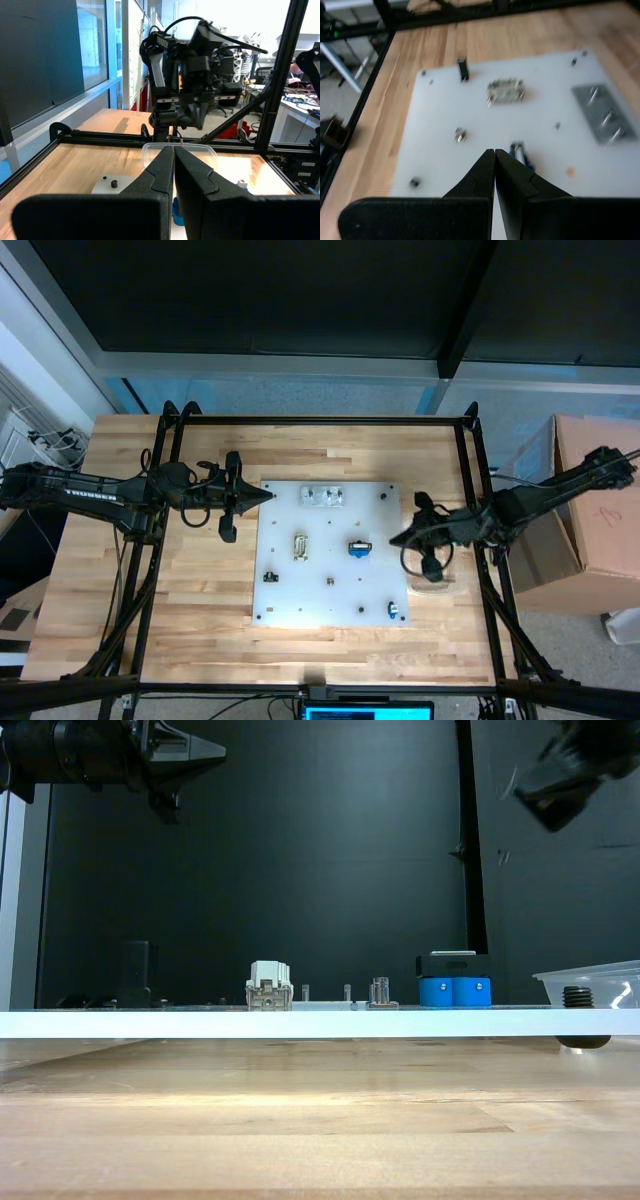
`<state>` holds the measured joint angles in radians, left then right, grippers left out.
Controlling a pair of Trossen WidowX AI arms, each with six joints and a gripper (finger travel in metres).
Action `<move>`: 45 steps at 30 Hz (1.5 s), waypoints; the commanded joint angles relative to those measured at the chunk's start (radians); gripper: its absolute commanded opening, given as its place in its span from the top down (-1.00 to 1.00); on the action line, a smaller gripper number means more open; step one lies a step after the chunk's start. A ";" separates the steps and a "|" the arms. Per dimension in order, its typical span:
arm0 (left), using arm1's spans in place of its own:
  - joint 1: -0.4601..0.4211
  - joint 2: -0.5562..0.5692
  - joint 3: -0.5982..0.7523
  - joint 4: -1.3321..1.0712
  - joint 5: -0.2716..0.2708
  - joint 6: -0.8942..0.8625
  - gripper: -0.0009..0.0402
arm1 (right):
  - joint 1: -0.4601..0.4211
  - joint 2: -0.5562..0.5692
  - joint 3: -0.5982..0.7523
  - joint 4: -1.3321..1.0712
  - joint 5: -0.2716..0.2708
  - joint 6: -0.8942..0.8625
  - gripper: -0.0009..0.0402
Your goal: Pick the RJ45 connector and install on the taskboard
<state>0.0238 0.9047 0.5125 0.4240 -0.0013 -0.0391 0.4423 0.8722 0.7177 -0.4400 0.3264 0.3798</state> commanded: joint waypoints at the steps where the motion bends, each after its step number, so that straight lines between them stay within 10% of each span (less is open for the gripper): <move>1: 0.000 0.000 0.000 0.000 0.000 0.000 0.96 | 0.059 0.003 0.041 -0.085 0.024 0.047 0.96; 30: 0.000 0.000 0.000 0.000 0.000 0.000 0.96 | 0.097 0.014 0.316 -0.837 -0.093 0.167 0.93; 45: 0.000 0.000 0.000 0.000 0.000 0.000 0.96 | 0.016 0.082 0.117 -0.832 -0.177 0.121 0.07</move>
<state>0.0238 0.9051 0.5125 0.4236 -0.0010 -0.0391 0.4683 0.9504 0.8574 -1.3022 0.1558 0.5095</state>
